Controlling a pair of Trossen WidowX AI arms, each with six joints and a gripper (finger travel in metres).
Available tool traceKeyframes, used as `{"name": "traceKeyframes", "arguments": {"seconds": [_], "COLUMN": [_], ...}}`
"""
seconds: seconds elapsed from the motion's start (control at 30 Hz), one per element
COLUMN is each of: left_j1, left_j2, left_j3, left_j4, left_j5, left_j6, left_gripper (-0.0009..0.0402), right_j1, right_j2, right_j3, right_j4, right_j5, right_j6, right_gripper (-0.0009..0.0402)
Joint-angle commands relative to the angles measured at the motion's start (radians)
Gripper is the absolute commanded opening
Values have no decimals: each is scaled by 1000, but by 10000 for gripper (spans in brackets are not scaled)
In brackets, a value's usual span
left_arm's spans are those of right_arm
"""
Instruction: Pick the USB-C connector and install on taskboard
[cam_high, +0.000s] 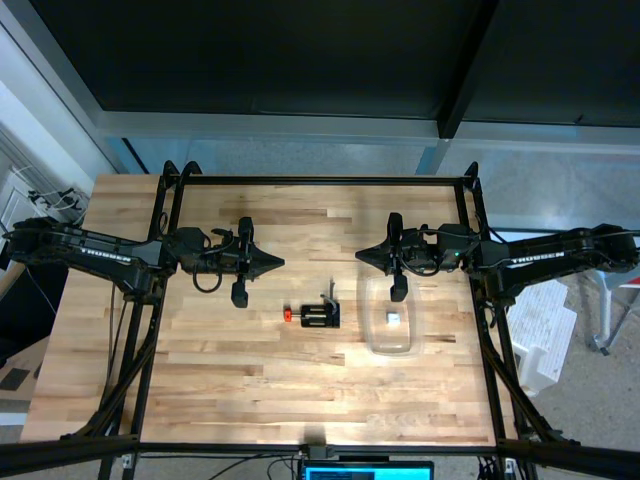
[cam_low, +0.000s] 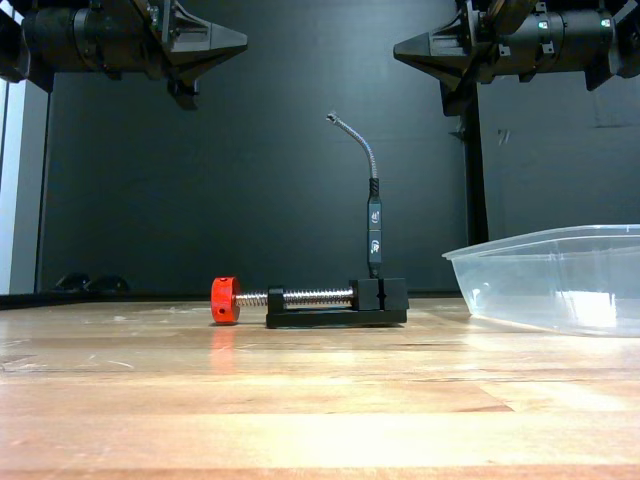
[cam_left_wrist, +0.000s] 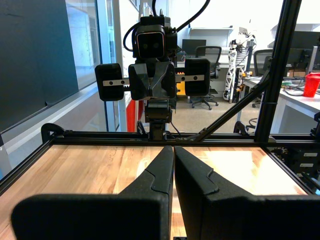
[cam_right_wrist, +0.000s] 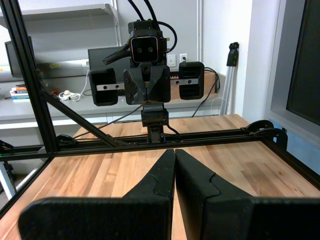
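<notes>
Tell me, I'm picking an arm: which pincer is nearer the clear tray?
Right. The right pincer hovers by the far edge of the clear tray; left pincer hovers beyond the taskboard.

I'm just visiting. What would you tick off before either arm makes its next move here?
1. Left hand parked clear of the work, held high left of the taskboard, shut: ok.
2. Right hand ready to grasp: not ok. It is held high near the clear tray's far end, but it is shut.
3. Taskboard lying flat with nothing touching it: ok.
4. USB-C connector located: cannot tell. Only a small white piece shows in the tray.
5. Nothing between the right hand and the tray: ok.
</notes>
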Motion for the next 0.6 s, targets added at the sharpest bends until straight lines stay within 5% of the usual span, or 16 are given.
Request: {"name": "traceKeyframes", "arguments": {"seconds": [0.03,0.6], "left_j1": [0,0], "left_j2": [0,0], "left_j3": [0,0], "left_j4": [0,0], "left_j5": [0,0], "left_j6": [0,0], "left_gripper": [0,0], "right_j1": [0,0], "right_j2": [0,0], "right_j3": [0,0], "right_j4": [0,-7], "right_j5": [0,0], "right_j6": [0,0], "right_gripper": [0,0]}}
